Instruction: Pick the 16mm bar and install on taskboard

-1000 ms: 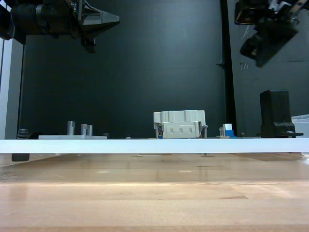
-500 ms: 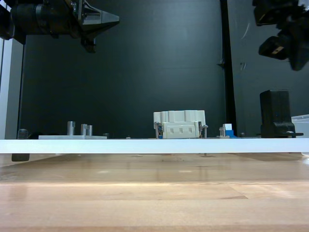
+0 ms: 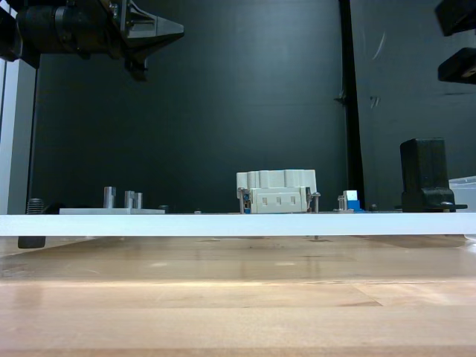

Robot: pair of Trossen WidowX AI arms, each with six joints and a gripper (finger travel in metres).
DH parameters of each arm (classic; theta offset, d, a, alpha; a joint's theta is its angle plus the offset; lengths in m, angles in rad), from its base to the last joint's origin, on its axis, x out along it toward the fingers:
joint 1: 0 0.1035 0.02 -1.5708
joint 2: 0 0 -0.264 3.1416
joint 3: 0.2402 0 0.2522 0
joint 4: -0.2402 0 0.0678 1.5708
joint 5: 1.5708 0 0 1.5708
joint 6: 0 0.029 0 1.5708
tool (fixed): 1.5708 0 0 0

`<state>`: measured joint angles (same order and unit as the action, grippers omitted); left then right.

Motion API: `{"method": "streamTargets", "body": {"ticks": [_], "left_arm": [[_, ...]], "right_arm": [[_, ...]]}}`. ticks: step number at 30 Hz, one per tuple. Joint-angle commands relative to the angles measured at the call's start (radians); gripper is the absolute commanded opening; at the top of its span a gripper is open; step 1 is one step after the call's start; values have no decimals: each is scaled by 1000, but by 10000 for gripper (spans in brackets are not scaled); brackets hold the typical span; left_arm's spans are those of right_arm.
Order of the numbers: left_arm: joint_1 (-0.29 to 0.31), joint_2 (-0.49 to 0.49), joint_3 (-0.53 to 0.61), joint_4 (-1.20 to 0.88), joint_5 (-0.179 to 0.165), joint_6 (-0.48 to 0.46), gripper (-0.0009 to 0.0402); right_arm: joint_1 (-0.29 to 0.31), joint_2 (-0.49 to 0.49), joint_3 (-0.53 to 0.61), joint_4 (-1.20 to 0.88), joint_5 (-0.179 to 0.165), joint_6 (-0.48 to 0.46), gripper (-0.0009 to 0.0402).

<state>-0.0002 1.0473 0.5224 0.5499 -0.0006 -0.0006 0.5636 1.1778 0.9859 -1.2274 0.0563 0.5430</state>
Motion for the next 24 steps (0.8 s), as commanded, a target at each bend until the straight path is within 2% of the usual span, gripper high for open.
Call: {"method": "streamTargets", "body": {"ticks": [1,6,10,13,21,24], "left_arm": [[0,0,0,1,0,0,0],[0,0,0,0,0,0,0],[0,0,0,0,0,0,0],[0,0,0,0,0,0,0],[0,0,0,0,0,0,0],[0,0,0,0,0,0,0]], "right_arm": [[44,26,0,5,-2,55,0],[94,61,0,35,3,125,3],[129,87,-1,44,8,168,23],[153,102,-1,47,31,205,49],[175,132,-2,63,35,213,129],[183,148,-2,68,51,212,155]]}}
